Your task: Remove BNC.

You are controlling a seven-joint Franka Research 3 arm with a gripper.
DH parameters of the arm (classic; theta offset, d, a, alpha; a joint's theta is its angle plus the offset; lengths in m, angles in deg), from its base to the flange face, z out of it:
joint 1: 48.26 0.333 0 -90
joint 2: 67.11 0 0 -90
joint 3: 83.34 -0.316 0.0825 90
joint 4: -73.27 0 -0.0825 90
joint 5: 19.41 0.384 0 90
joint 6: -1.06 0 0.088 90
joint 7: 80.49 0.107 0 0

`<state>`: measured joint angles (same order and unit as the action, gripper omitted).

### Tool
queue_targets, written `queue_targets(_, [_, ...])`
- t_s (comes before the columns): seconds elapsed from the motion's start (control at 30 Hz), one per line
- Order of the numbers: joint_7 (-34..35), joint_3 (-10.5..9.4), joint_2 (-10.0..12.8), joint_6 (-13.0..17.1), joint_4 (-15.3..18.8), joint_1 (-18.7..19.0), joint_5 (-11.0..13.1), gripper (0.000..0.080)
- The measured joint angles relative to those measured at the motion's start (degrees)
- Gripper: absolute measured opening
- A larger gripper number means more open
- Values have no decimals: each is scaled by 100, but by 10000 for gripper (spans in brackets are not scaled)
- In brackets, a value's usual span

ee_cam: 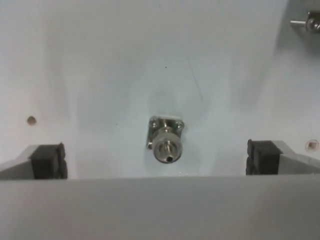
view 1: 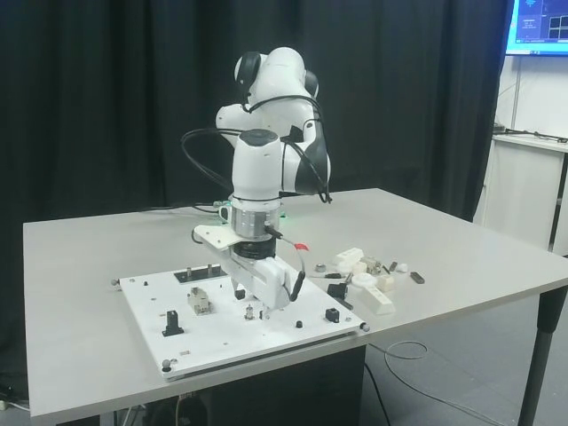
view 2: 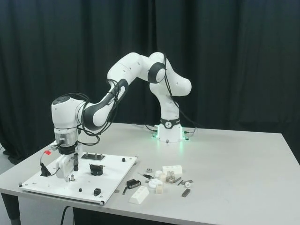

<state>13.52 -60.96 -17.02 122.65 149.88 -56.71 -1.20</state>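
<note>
Before black curtains, on the grey bench (view 1: pixel 461 240), a white board (view 1: pixel 222 342) is seen near the front corner, where the metal BNC connector (ee_cam: pixel 166 140) stands between spread fingers (ee_cam: pixel 49 161), approach apparently finished, lowering and closing judged next.

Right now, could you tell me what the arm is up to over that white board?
The white arm holds its gripper low over the white board on the grey table, above the BNC connector. The jaws stand open, one on each side of the connector, touching nothing. The BNC sits upright on the board, not yet gripped. Loose parts lie on the table beside the board.
</note>
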Motion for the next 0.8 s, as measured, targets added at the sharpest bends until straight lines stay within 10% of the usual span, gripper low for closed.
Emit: queue_targets(0.8, [0, 56, -38, -11, 48, 56, 22, 800])
